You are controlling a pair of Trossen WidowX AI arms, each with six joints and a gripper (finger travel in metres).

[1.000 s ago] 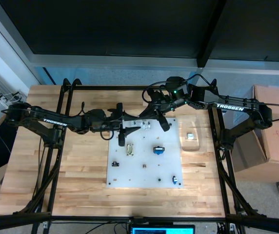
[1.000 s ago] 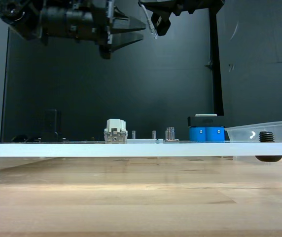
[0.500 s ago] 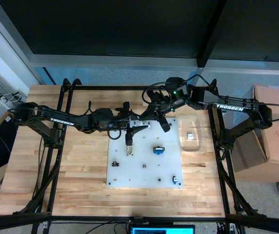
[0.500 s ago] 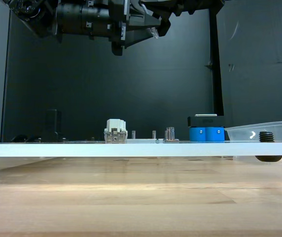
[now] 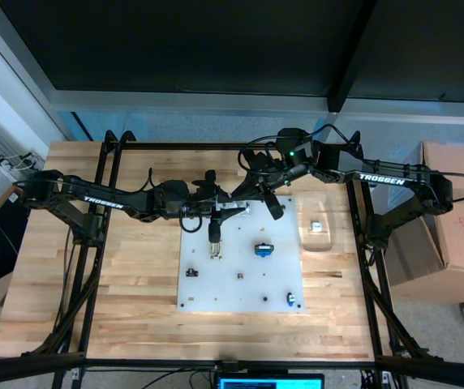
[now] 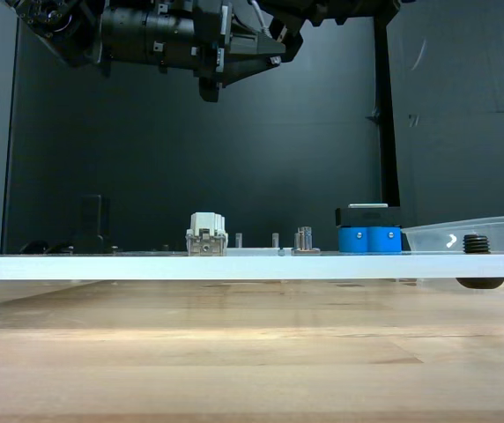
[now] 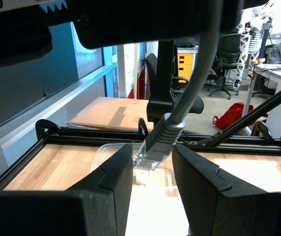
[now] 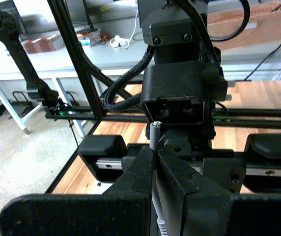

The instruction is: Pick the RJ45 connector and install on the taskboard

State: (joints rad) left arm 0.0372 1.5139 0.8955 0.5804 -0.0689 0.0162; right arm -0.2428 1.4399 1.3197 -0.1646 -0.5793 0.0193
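High over the taskboard [image 5: 240,279], the left gripper [image 6: 272,48] has its jaws apart, one on each side of the RJ45 connector [image 7: 148,158]; just beside, the right gripper [image 8: 154,153] is clamped on its grey cable [image 8: 154,132], so the connector hangs clear of the board

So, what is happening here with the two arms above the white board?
The right gripper holds the RJ45 connector by its short grey cable, in the air well above the taskboard. The left gripper is open beside it, with its fingers on either side of the clear plug. Whether they touch it I cannot tell. The connector is clear of any seat on the board and not yet installed.
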